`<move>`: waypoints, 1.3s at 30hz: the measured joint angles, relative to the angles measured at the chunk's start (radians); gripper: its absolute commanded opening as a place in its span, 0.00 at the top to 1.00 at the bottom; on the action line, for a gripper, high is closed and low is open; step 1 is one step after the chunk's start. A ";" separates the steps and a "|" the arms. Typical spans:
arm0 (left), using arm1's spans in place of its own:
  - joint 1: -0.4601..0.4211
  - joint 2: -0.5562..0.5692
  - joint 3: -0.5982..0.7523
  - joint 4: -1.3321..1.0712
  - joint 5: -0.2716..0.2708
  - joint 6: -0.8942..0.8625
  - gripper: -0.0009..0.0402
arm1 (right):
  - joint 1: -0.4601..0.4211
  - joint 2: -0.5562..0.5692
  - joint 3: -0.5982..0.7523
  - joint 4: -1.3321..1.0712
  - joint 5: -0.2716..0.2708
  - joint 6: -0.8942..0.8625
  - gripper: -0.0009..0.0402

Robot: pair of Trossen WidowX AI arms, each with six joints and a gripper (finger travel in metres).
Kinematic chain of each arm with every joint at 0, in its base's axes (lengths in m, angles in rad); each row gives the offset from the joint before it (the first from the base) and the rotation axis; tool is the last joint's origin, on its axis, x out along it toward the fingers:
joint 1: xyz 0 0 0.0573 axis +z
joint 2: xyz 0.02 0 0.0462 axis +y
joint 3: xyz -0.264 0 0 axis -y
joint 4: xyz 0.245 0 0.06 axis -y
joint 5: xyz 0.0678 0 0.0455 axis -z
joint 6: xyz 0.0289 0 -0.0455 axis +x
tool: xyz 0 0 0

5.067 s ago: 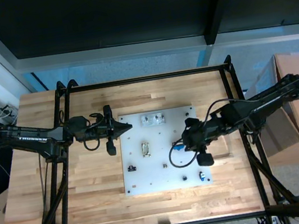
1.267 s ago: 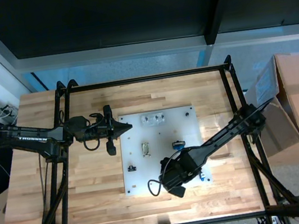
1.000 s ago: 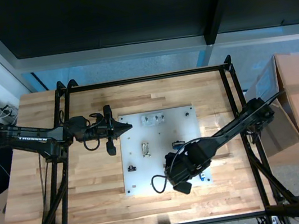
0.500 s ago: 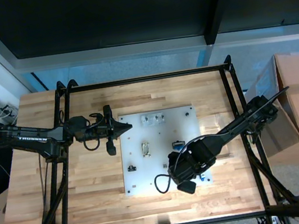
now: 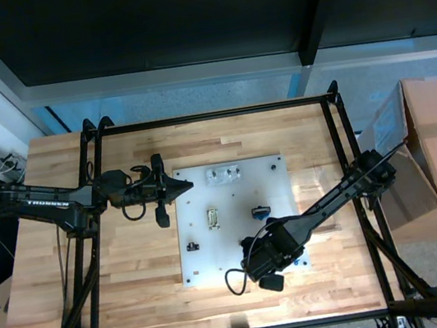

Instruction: Unfasten the M12 nut and place it in the container

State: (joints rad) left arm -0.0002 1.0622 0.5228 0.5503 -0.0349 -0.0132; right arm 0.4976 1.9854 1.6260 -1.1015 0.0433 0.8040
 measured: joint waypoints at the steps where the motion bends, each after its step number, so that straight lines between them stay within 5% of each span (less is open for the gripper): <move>1: 0.000 0.000 0.000 0.000 0.000 0.000 0.98 | 0.002 0.003 -0.006 0.011 0.000 -0.001 0.69; 8: 0.000 0.000 0.000 0.000 0.000 0.000 0.98 | 0.008 0.005 -0.076 0.092 0.000 -0.010 0.53; 15: 0.000 0.000 0.000 0.000 0.000 0.000 0.98 | 0.015 0.005 -0.110 0.138 0.010 -0.039 0.48; 30: 0.000 0.000 0.000 0.000 0.000 0.000 0.98 | 0.020 0.005 -0.159 0.183 0.017 -0.052 0.55; 39: 0.000 0.000 0.000 0.000 0.000 0.000 0.98 | 0.019 0.005 -0.162 0.186 0.018 -0.052 0.72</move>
